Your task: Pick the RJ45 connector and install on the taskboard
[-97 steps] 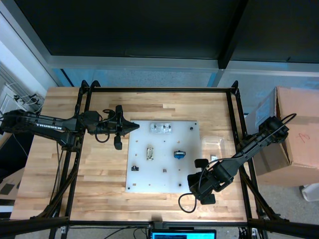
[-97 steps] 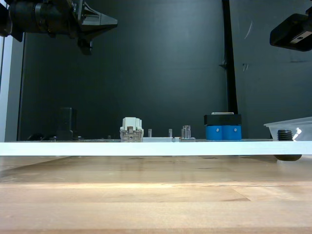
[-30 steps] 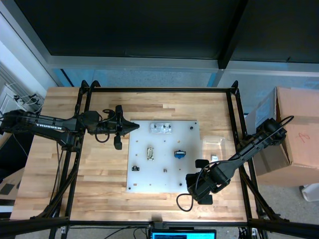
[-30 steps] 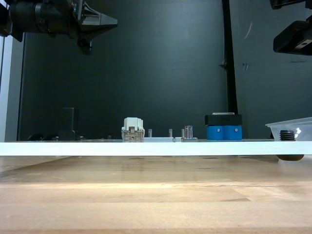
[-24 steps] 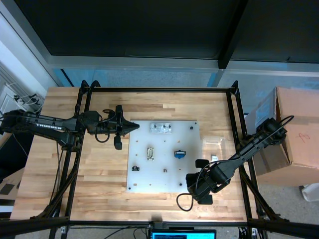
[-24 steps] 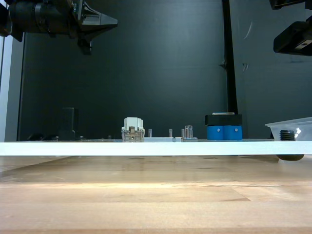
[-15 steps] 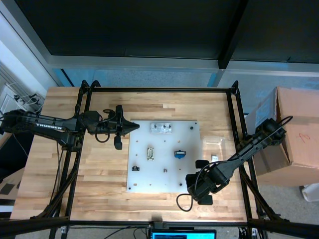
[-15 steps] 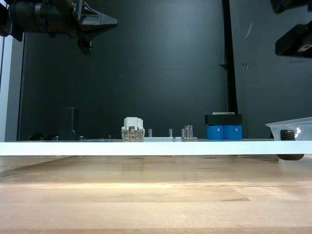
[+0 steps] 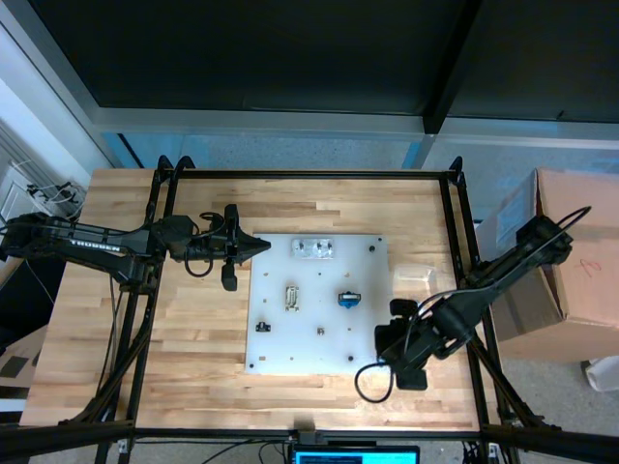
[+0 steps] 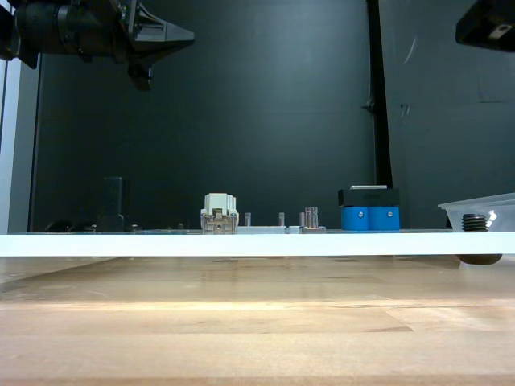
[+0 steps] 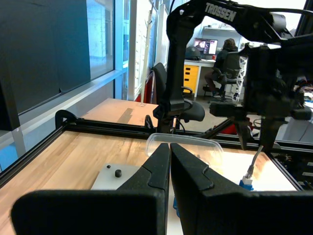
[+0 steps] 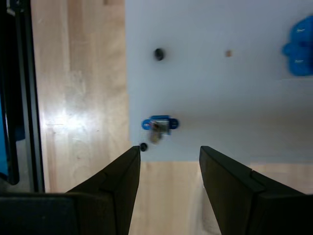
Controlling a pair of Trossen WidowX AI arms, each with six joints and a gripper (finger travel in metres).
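Note:
On the white taskboard (image 12: 220, 88), close to its near right corner, a small blue mount carries a greyish RJ45 connector (image 12: 157, 124). It shows as a speck in the high view (image 9: 350, 356). I cannot tell how deep it sits. My right gripper (image 12: 168, 149) hangs open and empty above that corner, past the board's right edge in the high view (image 9: 395, 343) and up high in the low view (image 10: 487, 24). My left gripper (image 9: 259, 247) hovers shut and empty over the board's far left edge, well above it in the low view (image 10: 181, 34).
A clear plastic tray (image 9: 414, 275) lies right of the board. On the board stand a white connector block (image 9: 290, 297), a blue mount (image 9: 346, 300) and a metal block (image 9: 314, 249). A black frame (image 9: 455, 222) rings the table. A cardboard box (image 9: 571, 261) stands at the right.
My right gripper has risen and shifted right, away from the board's near right corner. The connector in its blue mount has stayed on the board. The left arm has not moved.

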